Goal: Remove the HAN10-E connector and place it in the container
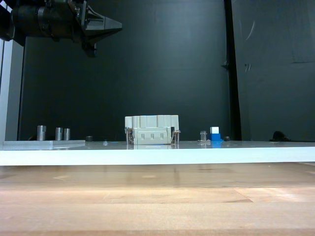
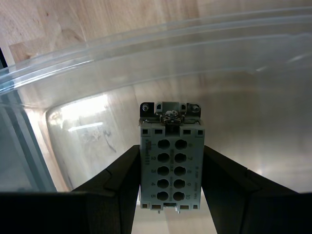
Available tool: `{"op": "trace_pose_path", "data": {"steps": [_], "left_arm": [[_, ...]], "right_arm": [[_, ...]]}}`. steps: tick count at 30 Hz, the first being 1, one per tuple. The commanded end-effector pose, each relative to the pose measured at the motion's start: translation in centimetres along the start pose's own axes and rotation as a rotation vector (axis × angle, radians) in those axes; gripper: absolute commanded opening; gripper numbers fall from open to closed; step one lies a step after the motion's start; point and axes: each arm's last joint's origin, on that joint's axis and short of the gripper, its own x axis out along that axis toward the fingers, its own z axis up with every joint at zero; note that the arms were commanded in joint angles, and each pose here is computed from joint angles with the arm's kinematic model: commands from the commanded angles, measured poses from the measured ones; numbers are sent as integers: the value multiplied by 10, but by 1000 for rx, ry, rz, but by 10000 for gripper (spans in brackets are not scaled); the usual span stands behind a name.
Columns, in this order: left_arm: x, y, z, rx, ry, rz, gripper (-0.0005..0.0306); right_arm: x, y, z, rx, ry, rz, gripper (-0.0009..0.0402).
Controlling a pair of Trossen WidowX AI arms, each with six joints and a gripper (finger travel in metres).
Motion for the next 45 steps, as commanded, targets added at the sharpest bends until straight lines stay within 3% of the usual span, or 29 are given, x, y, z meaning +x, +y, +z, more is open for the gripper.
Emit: {"op": "trace_pose_path", "data": {"steps": [1,9,24,32,45], "left_arm": [[0,0,0,0,0,0,0],[0,0,0,0,0,0,0],[0,0,0,0,0,0,0],[0,0,0,0,0,0,0],[0,0,0,0,0,0,0]], "right_arm": [[4,-1,-1,0,-5,8,12],[4,-1,-1,-2,-28,-1,25],[4,0,-1,-4,-31,8,183],[4,0,-2,-5,-31,9,245],[4,1,-2,-5,-32,12,254]]}}
